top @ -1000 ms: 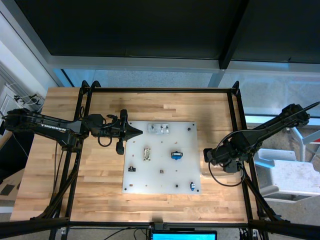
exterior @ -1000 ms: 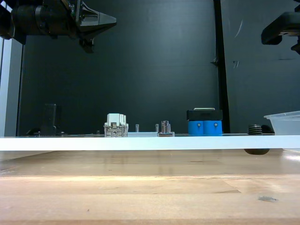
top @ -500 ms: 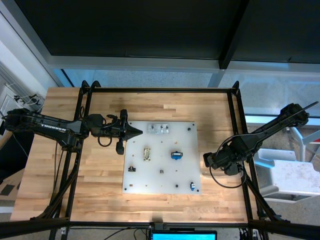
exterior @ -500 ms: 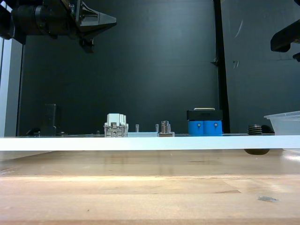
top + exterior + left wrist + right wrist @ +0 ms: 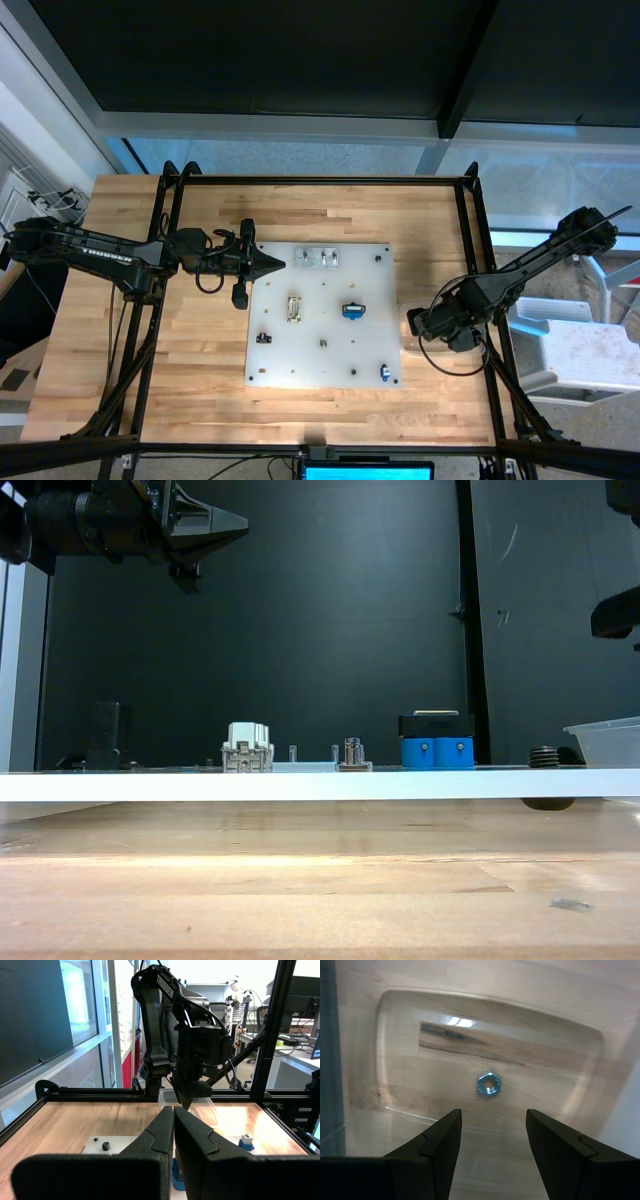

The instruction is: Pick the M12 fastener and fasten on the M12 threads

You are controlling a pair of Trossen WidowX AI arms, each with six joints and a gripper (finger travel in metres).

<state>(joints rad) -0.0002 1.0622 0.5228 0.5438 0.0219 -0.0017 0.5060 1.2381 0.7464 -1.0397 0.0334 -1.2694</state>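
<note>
Wooden tabletop (image 5: 200, 400) carried the white board (image 5: 300, 365); at its near right edge the black stud (image 5: 543, 756) was seen bare, ribs showing, so nothing was fastened yet. Right of the board, the M12 nut (image 5: 489, 1083) lay flat in the clear tray (image 5: 380, 1060), a small silver hexagon. The right gripper (image 5: 493, 1112) was poised above it, jaws spread; grasping and threading were judged outstanding. Farther, the left gripper (image 5: 173, 1108) was parked over the board's far left edge, jaws pressed together.
</note>
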